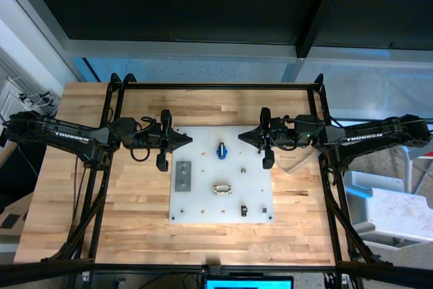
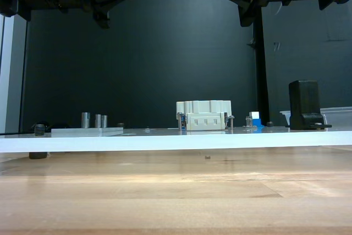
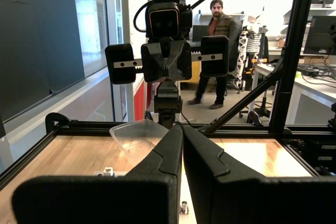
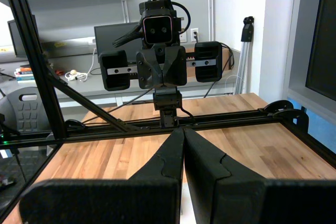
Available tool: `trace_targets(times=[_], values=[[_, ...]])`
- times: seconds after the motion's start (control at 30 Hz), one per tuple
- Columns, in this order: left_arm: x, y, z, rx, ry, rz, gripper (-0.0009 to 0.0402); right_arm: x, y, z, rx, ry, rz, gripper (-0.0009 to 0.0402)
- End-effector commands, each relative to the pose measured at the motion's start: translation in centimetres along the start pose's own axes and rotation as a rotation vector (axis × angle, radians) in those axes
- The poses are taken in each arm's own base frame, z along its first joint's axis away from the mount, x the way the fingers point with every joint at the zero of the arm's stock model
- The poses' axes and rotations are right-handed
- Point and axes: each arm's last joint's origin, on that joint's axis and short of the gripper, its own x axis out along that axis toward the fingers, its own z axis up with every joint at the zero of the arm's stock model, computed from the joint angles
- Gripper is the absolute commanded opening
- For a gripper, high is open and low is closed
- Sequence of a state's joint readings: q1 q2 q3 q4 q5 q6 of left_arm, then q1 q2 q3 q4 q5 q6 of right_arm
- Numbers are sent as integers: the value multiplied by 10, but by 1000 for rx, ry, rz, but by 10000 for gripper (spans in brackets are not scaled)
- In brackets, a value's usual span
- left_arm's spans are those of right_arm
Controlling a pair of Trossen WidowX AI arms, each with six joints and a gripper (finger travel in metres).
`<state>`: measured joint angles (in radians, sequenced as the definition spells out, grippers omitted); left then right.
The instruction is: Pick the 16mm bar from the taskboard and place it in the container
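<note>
Two grippers hang above the far edge of the flat white square taskboard (image 1: pixel 203 202): left gripper (image 1: pixel 191 139) and right gripper (image 1: pixel 240 136), fingers pressed together, empty. Short metal bars (image 2: pixel 86 120) stand in its grey metal block (image 1: pixel 183 174). The small clear plastic container (image 1: pixel 295 160) lies beside its right edge.
</note>
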<state>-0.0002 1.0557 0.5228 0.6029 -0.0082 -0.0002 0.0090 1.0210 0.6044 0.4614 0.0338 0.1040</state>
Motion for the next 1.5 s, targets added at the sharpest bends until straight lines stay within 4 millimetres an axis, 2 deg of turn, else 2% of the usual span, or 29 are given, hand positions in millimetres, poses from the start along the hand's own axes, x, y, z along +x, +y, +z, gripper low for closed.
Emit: trace_targets(times=[0.03,0.23,0.63,1.03,1.5], values=[[0,0,0,0,0,0,0,0,0,0,27,0,1,0],[0,0,0,0,0,0,0,0,0,0,17,18,7,0],[0,0,0,0,0,0,0,-1,4,16,3,400,-36,0],[0,0,0,0,0,0,0,-11,5,31,-18,649,-96,0],[0,0,0,0,0,0,0,10,8,22,-45,1005,-141,0]])
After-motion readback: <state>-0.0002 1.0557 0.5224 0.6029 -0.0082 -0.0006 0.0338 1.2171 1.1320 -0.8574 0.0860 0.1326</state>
